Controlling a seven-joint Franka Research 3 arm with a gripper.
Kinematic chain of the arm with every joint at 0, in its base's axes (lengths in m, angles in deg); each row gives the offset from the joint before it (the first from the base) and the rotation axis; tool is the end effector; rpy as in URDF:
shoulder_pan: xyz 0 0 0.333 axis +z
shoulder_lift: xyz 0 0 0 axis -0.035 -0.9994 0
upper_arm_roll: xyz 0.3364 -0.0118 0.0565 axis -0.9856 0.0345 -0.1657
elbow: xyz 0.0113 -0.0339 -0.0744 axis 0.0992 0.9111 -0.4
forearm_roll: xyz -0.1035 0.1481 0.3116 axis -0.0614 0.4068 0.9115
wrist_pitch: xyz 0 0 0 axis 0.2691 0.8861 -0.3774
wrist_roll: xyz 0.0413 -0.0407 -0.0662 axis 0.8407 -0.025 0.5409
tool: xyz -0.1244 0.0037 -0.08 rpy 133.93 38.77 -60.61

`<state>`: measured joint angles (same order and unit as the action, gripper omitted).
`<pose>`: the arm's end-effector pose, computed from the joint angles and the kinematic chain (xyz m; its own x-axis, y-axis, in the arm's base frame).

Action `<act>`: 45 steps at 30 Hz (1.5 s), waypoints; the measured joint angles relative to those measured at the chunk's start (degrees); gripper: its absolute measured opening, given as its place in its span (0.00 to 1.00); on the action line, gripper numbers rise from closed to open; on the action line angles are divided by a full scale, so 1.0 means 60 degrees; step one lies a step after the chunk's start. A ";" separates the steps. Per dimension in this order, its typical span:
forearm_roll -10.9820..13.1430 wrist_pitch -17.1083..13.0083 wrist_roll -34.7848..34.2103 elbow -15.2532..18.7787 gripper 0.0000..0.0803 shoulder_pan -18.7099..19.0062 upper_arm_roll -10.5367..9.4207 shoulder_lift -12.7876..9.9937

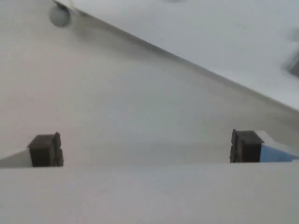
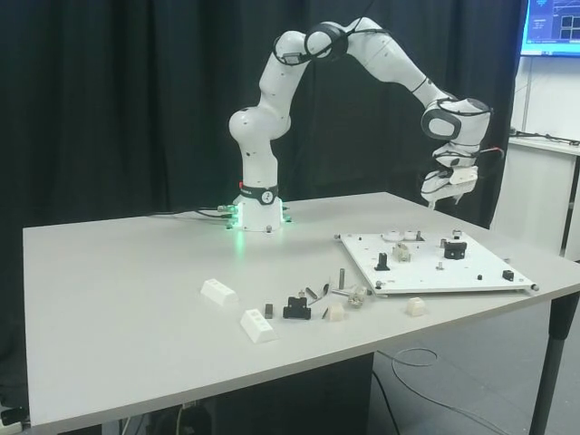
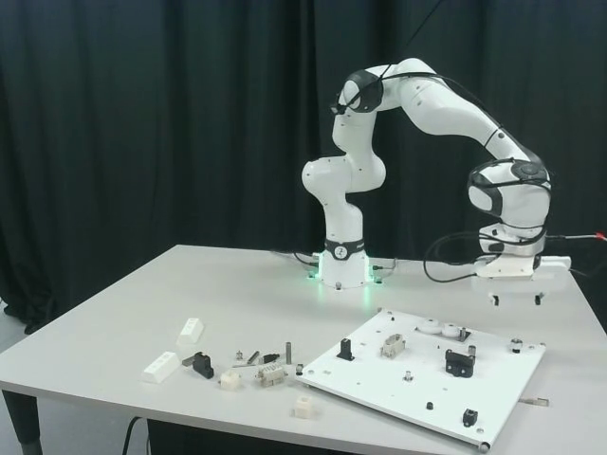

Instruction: Remove bolt 4.

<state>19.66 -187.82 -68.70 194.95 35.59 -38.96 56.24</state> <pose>0.3848 0.4453 0.2774 0.7058 -0.6644 -0.2458 -0.6484 -0.7456 0.1538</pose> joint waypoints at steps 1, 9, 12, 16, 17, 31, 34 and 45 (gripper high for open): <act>0.0000 -0.0106 -0.0274 0.0000 1.00 0.0043 0.0008 -0.0001; -0.0048 -0.0873 -0.2750 -0.0007 1.00 0.0524 0.0285 -0.0002; -0.0183 -0.1076 -0.3622 -0.0017 1.00 0.0812 0.0514 -0.0009; -0.0275 -0.1316 -0.4433 -0.0030 1.00 0.1286 0.0938 -0.0032; -0.0275 -0.1348 -0.4636 -0.0035 1.00 0.1419 0.1063 -0.0040; -0.0144 -0.1630 -0.6455 -0.0318 1.00 0.3359 0.3122 -0.0382; -0.0009 -0.1689 -0.6685 -0.0355 1.00 0.3673 0.3497 -0.0455; 0.0649 -0.1744 -0.6885 -0.0436 1.00 0.4553 0.4779 -0.0673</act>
